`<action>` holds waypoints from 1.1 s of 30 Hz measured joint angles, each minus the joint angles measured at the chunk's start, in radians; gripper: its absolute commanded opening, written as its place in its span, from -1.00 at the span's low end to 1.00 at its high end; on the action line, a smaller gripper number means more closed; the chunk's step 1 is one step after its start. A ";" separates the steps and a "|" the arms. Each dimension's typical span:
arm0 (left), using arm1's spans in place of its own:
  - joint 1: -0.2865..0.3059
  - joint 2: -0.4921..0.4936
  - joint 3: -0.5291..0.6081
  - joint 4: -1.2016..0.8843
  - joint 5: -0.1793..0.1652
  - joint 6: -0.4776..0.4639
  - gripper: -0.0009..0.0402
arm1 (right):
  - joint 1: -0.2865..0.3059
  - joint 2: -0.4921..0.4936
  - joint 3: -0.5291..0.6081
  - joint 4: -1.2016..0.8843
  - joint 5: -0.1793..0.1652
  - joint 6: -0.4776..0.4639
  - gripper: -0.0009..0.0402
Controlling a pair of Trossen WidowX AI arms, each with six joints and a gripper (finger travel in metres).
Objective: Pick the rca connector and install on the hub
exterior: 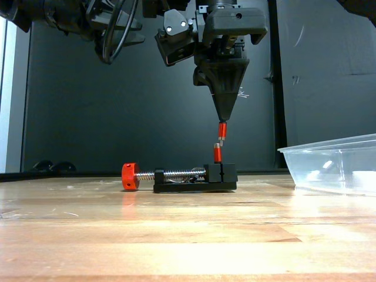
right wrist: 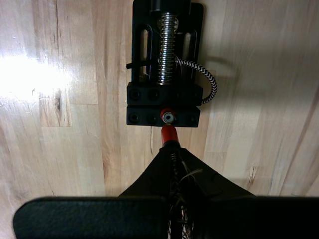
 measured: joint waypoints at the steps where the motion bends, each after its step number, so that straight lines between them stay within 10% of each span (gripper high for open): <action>1: 0.000 0.000 0.000 0.000 0.000 0.000 -0.27 | 0.000 0.000 0.000 0.000 0.000 0.000 -0.96; 33: 0.000 0.000 0.000 0.000 0.000 0.000 -0.27 | 0.000 0.022 0.028 0.008 0.001 -0.019 -0.96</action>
